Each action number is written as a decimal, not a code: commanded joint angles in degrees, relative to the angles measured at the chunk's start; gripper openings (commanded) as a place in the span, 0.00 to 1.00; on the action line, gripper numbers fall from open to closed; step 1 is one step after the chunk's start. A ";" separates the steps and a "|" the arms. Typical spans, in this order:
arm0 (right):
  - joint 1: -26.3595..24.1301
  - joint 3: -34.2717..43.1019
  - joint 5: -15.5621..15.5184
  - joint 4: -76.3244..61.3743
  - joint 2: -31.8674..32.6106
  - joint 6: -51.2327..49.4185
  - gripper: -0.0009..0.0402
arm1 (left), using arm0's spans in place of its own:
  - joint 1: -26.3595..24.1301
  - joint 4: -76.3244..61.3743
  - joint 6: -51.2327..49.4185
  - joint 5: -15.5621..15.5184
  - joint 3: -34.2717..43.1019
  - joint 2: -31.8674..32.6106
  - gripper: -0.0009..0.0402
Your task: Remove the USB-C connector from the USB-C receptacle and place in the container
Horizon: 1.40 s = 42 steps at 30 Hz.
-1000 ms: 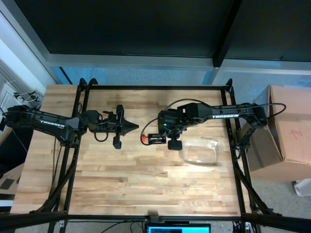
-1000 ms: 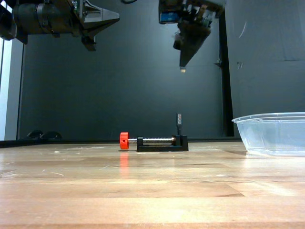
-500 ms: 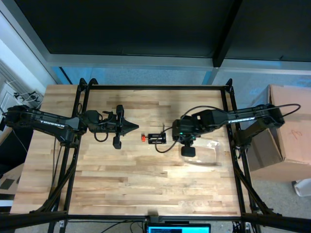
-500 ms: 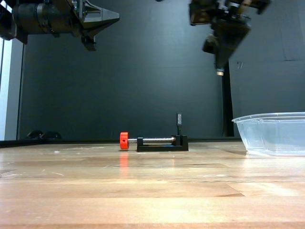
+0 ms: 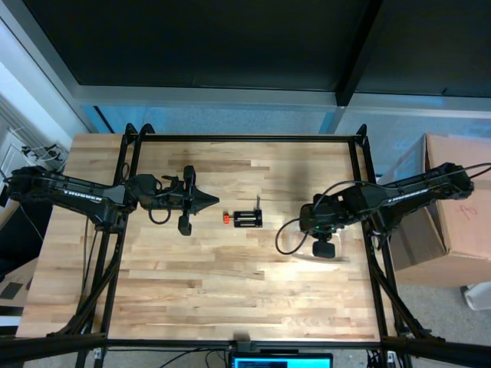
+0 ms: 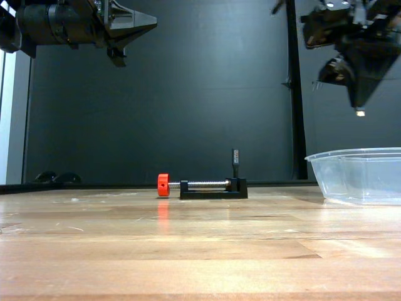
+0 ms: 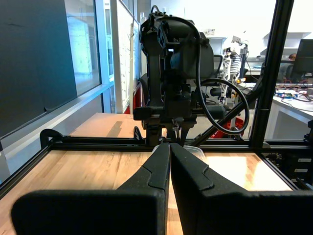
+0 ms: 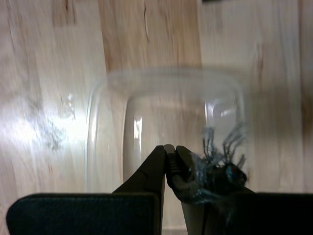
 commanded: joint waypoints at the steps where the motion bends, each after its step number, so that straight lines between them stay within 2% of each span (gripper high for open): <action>1: 1.22 -2.78 0.00 -0.26 -1.86 2.47 0.02 | 0.02 0.00 0.00 0.00 0.02 0.02 0.02; 6: 2.97 -7.34 -0.09 -0.74 -4.13 5.55 0.03 | 0.00 0.00 0.00 0.00 0.02 0.02 0.02; 9: 3.93 -9.20 -0.22 -0.90 -4.13 6.95 0.07 | 0.00 0.00 0.00 0.00 0.02 0.00 0.02; 23: 4.66 -10.73 -0.02 -0.87 -4.11 8.55 0.50 | 0.00 0.00 0.00 0.00 0.02 0.00 0.02; 27: 4.72 -10.73 -0.02 -0.98 -4.11 8.57 0.59 | 0.02 0.00 0.00 0.00 0.02 0.00 0.02; 31: 4.79 -10.73 -0.02 -1.03 -4.11 8.59 0.61 | 0.02 0.00 0.00 0.00 0.02 0.00 0.02; 40: 4.76 -10.51 0.04 -0.94 -4.55 8.17 0.56 | 0.00 0.00 0.00 0.00 0.02 0.00 0.02; 42: 4.44 -9.60 1.42 -0.13 -5.88 8.07 0.54 | 0.02 0.00 0.00 0.00 0.02 0.00 0.02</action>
